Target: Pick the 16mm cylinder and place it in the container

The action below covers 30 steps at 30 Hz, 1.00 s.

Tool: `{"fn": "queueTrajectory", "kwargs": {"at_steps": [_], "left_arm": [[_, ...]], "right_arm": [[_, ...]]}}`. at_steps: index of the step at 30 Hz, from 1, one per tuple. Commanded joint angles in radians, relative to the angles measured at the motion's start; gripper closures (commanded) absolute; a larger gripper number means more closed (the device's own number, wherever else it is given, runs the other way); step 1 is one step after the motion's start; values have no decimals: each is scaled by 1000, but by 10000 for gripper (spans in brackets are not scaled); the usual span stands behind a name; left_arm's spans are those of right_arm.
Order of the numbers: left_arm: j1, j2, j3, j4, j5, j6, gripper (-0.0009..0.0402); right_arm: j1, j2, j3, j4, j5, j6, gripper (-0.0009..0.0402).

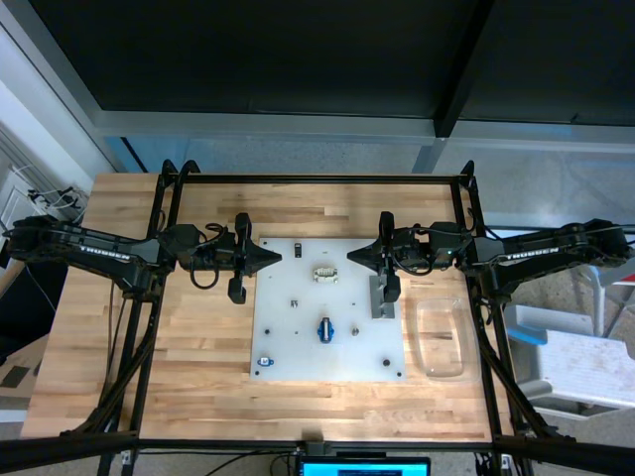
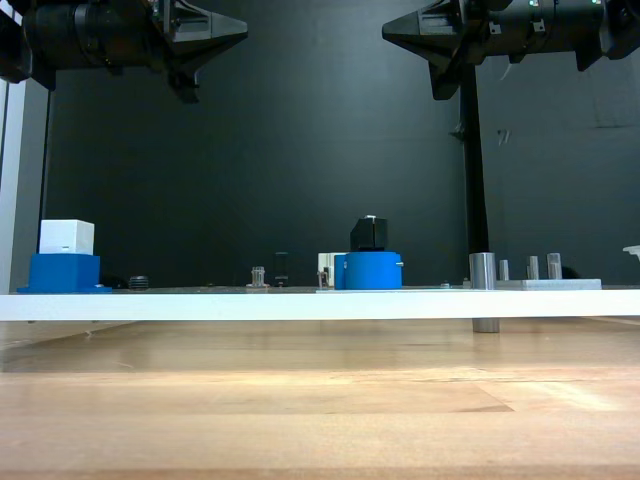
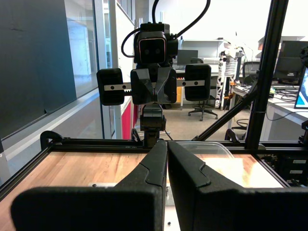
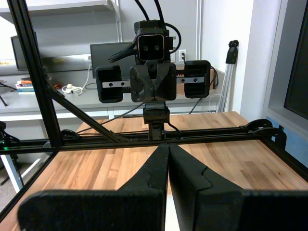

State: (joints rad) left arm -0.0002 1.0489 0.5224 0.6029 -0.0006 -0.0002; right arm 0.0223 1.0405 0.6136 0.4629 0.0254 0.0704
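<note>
I see the container [image 1: 442, 339] on the table [image 1: 149, 377], just right of the board [image 1: 293, 342]. The left gripper [image 1: 276, 256] and the right gripper [image 1: 351, 256] hang over the board's back part.

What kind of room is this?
Probably a robotics lab: the left end effector and right end effector hover shut above a pale wooden table, with a dark computer monitor and black office chair nearby.

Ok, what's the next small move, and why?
Probably swing the right gripper over the 16mm cylinder: both grippers hover shut, high over the board, the left gripper farther from it, and the container lies on the right arm's side.
</note>
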Motion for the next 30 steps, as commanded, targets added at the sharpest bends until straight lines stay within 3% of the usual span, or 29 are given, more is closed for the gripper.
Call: {"fn": "queueTrajectory", "kwargs": {"at_steps": [1, 18, 30], "left_arm": [[0, 0, 0, 0, 0, 0, 393], [0, 0, 0, 0, 0, 0, 393], [0, 0, 0, 0, 0, 0, 393]], "right_arm": [[0, 0, 0, -1, 0, 0, 393], [0, 0, 54, -37, 0, 37, 393], [0, 40, 383, -714, 1, 37, 393]]}}
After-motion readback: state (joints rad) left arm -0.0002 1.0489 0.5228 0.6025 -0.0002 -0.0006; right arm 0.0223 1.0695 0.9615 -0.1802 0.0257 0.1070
